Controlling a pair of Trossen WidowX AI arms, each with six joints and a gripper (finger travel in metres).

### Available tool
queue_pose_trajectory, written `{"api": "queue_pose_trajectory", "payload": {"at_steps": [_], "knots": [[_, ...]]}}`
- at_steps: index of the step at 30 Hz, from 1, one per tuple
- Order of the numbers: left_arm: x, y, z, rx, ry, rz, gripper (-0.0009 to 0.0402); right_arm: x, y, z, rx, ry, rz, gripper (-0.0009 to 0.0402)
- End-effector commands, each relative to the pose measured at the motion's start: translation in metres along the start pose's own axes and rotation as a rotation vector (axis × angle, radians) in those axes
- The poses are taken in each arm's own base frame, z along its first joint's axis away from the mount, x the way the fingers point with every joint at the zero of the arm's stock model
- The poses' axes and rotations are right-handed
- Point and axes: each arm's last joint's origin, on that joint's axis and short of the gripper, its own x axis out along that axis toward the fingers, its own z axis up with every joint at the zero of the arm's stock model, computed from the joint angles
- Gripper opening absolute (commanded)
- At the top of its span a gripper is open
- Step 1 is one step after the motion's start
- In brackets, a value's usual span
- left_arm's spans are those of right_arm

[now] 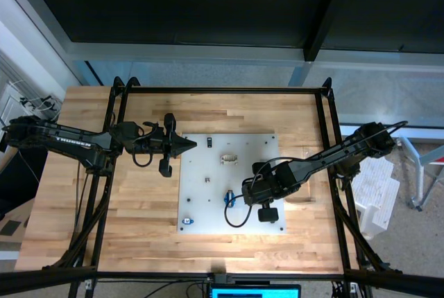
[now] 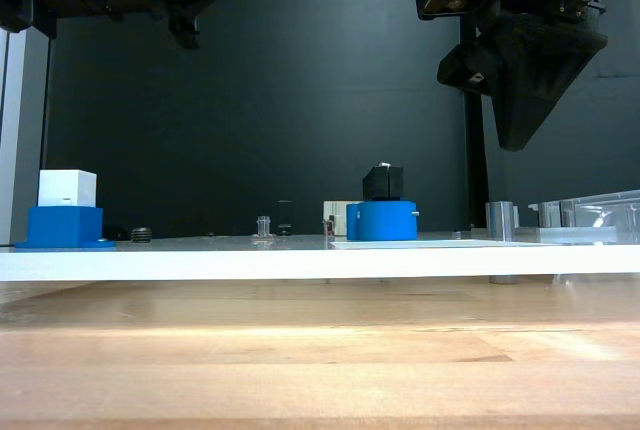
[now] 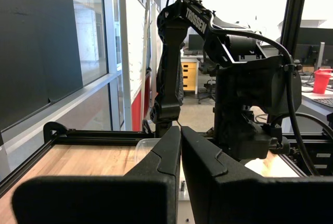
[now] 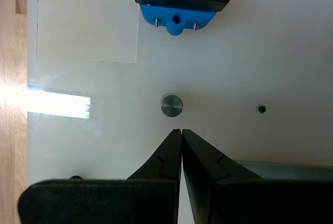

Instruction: Remove the 16mm cylinder and place in the container

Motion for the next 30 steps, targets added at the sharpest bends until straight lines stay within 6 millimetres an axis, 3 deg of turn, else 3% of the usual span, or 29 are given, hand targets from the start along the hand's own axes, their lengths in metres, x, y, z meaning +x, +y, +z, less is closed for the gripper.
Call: {"api": "queue_pose_trajectory", "payload": {"at_steps": [1,5,12,16,21,30], "knots": [[0.000,0.000,0.000,0.000,0.000,0.000,0.0000,0.000,0.000,0.001,0.022,-0.005,-0.006,0.0004],[0.000,0.000,0.000,0.000,0.000,0.000,0.0000,0.001,0.000,0.001,0.031,-0.002,-0.008,0.0045],[0.000,0.000,0.000,0.000,0.000,0.000,0.0000,0.012,0.002,0.003,0.052,0.010,-0.011,0.0167],[0.000,0.000,0.000,0.000,0.000,0.000,0.0000,0.021,0.005,0.005,0.048,0.021,-0.016,0.0206],[0.000,0.000,0.000,0.000,0.000,0.000,0.0000,0.036,0.008,0.007,0.044,0.036,-0.019,0.0207],[0.000,0.000,0.000,0.000,0.000,0.000,0.0000,0.051,0.011,0.008,0.039,0.055,-0.024,0.0173]]}}
